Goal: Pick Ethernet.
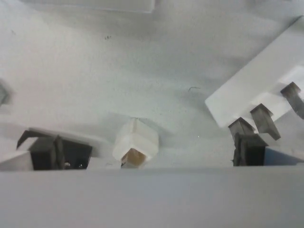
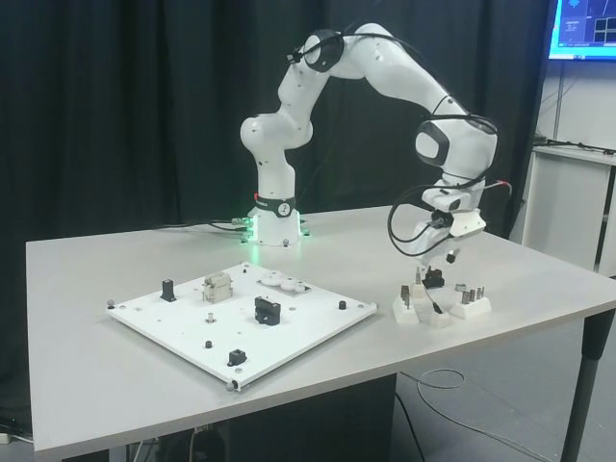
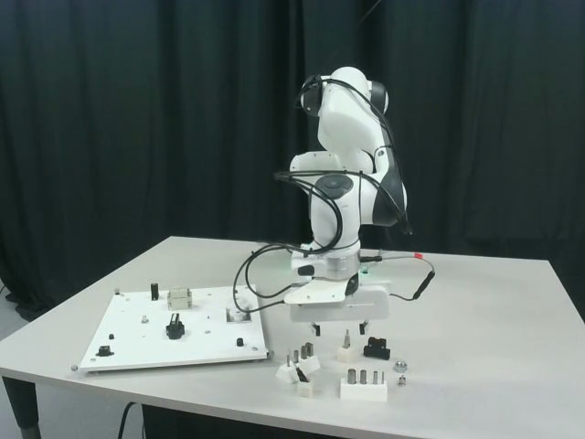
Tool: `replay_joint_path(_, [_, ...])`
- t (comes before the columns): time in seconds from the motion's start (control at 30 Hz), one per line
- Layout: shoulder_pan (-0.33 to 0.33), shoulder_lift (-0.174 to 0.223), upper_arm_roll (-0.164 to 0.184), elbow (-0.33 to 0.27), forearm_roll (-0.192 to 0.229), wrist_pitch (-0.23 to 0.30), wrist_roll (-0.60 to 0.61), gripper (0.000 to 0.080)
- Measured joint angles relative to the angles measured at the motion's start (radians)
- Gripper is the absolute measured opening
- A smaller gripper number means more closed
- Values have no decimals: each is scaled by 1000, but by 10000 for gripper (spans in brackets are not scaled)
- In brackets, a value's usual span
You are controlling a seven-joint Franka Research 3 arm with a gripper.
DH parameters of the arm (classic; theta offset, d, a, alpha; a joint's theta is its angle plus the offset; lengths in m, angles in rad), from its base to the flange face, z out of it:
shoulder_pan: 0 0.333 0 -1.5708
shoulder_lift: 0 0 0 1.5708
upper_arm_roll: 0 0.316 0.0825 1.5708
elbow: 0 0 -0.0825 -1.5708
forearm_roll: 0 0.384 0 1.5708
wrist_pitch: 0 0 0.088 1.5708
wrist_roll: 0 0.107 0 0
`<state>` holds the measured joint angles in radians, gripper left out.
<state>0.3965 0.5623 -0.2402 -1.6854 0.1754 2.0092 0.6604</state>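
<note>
In the wrist view the Ethernet plug [image 1: 135,142], a small white block with a clear tip, stands on the grey table between my two dark fingers [image 1: 47,152]. My gripper [image 1: 147,152] is open wide, one finger on each side of the plug, neither touching it. From the second room view the gripper [image 3: 340,327] hangs just above the small white plug [image 3: 346,349]. The first room view shows the gripper [image 2: 436,262] low over the parts at the table's right side.
A white holder with dark pegs [image 1: 256,90] lies close beside the plug. A black part [image 3: 376,349] and two white peg holders [image 3: 363,386] [image 3: 300,370] stand nearby. The white assembly board [image 3: 174,334] lies to the left. A cable [image 3: 402,274] loops from the wrist.
</note>
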Motion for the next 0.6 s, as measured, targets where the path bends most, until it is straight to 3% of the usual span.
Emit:
replay_joint_path(0.4, [-6, -2, -4, 16, -1, -44, 96, 800])
replay_joint_path(0.6, [-11, -12, -5, 17, -24, -79, 170, 800])
